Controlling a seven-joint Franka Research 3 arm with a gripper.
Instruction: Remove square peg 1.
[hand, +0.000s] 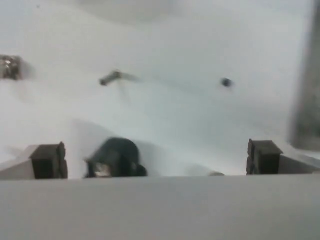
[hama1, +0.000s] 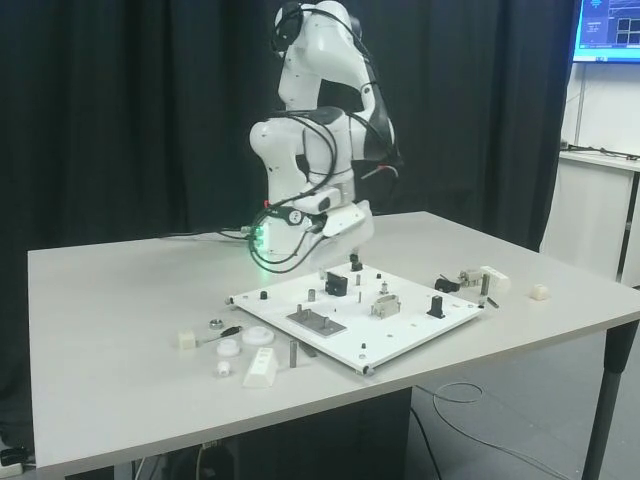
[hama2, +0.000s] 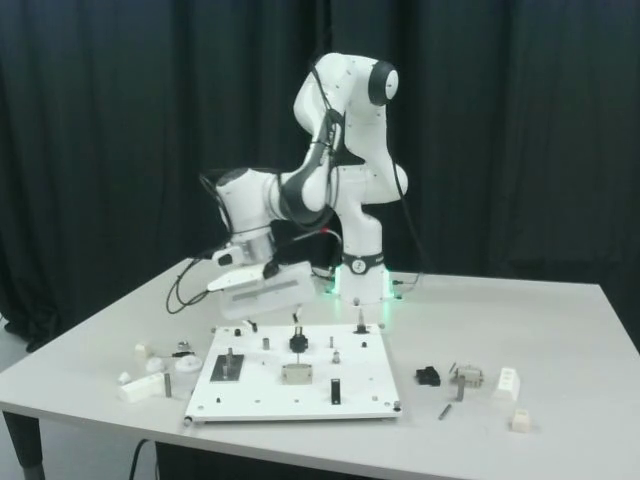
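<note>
A lab: black curtains, bolted arm, grey table.

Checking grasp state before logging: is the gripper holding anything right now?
No. In the wrist view the gripper has its fingers wide apart with nothing clamped between them, above the white board.

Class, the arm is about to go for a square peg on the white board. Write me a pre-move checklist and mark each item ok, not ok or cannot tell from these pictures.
1. End effector fingers open: ok; the two black finger pads stand far apart in the wrist view.
2. End effector empty: ok; nothing is held between the pads.
3. End effector clear of the flat white assembly board: ok; it hangs above the board's back edge in both room views.
4. Which black part is square peg 1: cannot tell; several small black pieces stand on the board.
5. Round black part centred between the pads: not ok; it sits close to one pad.
6. Grey table around the board: loose white parts lie beside it; ok, apart from the board.
</note>
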